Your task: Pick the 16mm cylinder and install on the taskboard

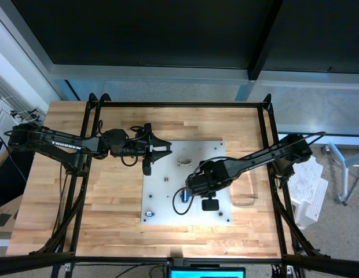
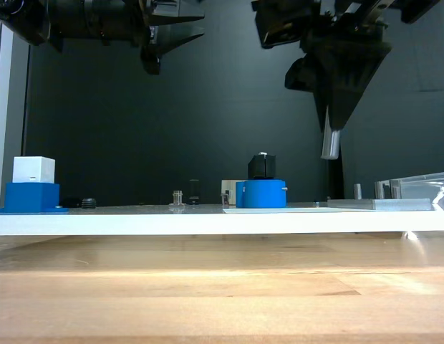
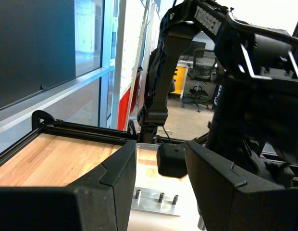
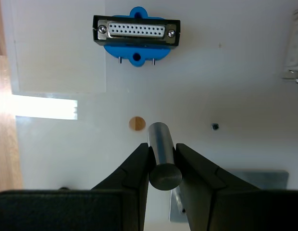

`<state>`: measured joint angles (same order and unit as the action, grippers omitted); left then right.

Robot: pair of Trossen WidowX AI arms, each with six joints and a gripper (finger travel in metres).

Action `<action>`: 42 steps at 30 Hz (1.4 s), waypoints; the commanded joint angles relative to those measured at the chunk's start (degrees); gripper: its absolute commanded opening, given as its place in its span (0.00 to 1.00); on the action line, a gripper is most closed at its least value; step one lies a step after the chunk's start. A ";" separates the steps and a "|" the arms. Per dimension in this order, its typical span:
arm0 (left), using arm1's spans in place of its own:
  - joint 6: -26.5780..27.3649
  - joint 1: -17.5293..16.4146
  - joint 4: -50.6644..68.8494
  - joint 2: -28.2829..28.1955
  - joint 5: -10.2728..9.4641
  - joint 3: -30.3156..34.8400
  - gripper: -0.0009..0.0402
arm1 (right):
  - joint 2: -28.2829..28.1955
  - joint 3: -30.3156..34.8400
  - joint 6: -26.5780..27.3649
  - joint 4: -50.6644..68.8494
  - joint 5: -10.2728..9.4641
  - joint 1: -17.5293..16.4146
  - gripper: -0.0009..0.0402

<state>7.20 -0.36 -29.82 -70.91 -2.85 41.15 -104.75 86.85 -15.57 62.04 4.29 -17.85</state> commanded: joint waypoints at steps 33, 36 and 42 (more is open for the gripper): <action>0.00 0.00 -0.02 -0.02 0.04 0.07 0.35 | -10.10 5.27 -1.57 4.31 -2.84 -1.14 0.04; 0.00 -0.02 -0.02 -0.02 0.04 0.07 0.35 | -10.10 4.63 -1.70 3.89 -2.86 -1.20 0.04; 0.00 -0.02 -0.02 -0.02 0.04 0.07 0.35 | -10.10 4.57 -1.57 3.69 -2.84 -1.18 0.04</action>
<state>7.20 -0.36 -29.85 -70.91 -2.83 41.19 -114.87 91.44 -17.26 65.80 1.45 -19.03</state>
